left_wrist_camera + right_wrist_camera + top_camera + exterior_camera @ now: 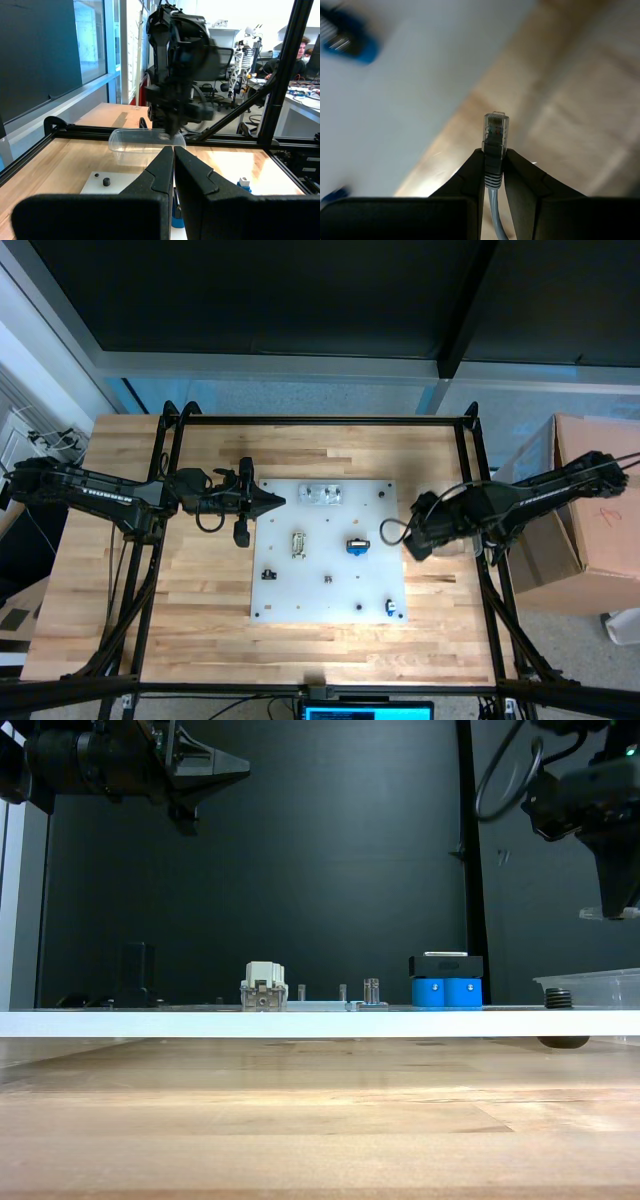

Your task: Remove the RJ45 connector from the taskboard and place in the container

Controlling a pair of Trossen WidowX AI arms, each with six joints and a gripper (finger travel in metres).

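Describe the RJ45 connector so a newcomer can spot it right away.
Start at the white taskboard, then go to its right edge, where the right gripper hangs by the clear container. The RJ45 connector is pinched between its fingers, clear of the board. It is the only clear plug on a grey cable; the left gripper, shut over the board's left edge, holds nothing.

Pale wooden table (pixel 110 610) with a white taskboard (pixel 300 595) at its middle, clear container (pixel 131 149) just beside the board's right edge
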